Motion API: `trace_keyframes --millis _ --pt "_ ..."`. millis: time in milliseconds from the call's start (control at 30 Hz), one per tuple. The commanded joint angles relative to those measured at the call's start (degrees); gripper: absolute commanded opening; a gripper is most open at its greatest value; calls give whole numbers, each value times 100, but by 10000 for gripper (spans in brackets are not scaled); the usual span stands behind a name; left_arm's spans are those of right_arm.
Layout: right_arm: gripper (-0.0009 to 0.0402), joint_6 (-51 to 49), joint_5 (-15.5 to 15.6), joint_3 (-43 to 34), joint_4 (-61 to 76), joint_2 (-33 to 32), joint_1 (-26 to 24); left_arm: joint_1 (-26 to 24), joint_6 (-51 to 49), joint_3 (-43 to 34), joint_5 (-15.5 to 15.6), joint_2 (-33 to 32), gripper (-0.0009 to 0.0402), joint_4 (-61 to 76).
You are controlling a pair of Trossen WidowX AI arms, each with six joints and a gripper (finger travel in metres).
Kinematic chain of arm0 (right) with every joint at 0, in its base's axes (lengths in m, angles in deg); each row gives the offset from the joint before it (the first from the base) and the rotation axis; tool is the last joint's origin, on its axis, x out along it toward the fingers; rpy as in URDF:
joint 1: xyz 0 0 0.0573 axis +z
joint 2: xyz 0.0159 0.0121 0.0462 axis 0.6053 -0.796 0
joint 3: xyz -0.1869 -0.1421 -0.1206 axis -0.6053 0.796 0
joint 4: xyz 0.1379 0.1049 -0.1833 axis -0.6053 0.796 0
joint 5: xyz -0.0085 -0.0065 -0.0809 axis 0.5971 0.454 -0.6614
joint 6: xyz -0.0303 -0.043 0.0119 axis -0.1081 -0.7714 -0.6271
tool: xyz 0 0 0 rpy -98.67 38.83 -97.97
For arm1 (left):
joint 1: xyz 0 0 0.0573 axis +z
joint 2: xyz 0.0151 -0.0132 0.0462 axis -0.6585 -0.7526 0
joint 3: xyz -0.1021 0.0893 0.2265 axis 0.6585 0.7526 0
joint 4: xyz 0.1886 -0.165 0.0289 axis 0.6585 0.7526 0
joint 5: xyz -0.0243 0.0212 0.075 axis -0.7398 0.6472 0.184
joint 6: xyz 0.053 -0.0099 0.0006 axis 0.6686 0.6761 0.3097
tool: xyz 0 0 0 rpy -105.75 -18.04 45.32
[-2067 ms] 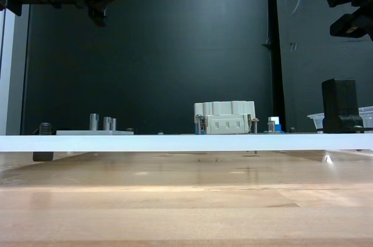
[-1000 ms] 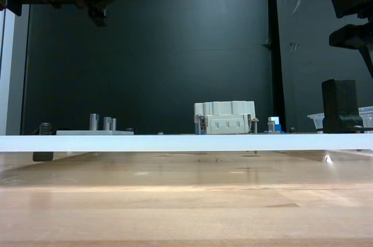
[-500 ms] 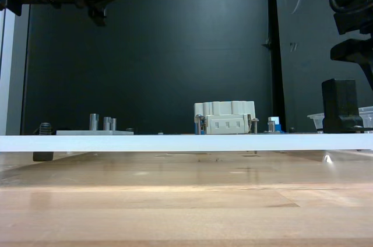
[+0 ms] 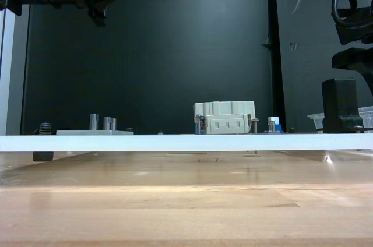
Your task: Pick the 16mm bar and install on taskboard
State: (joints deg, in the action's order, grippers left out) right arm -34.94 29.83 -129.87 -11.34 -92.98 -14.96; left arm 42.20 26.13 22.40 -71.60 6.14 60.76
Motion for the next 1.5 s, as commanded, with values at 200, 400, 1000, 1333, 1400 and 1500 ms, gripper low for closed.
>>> trace_keyframes --millis 200,400,1000,1333,1400,1500 --pt "240 24 7 116 -92 0 24 0 2 0 0 -2 0 -2" --pt "240 26 11 168 -166 0 37 0 2 0 0 -2 0 -2" --pt "240 68 24 293 -461 -136 50 2 2 0 0 -2 0 -2" --pt "240 68 22 293 -474 -136 55 2 2 0 0 -2 0 0" --pt "240 70 22 295 -474 -136 52 0 2 0 0 -2 0 0" --pt "240 70 24 295 -474 -136 55 2 2 0 0 -2 0 -2"
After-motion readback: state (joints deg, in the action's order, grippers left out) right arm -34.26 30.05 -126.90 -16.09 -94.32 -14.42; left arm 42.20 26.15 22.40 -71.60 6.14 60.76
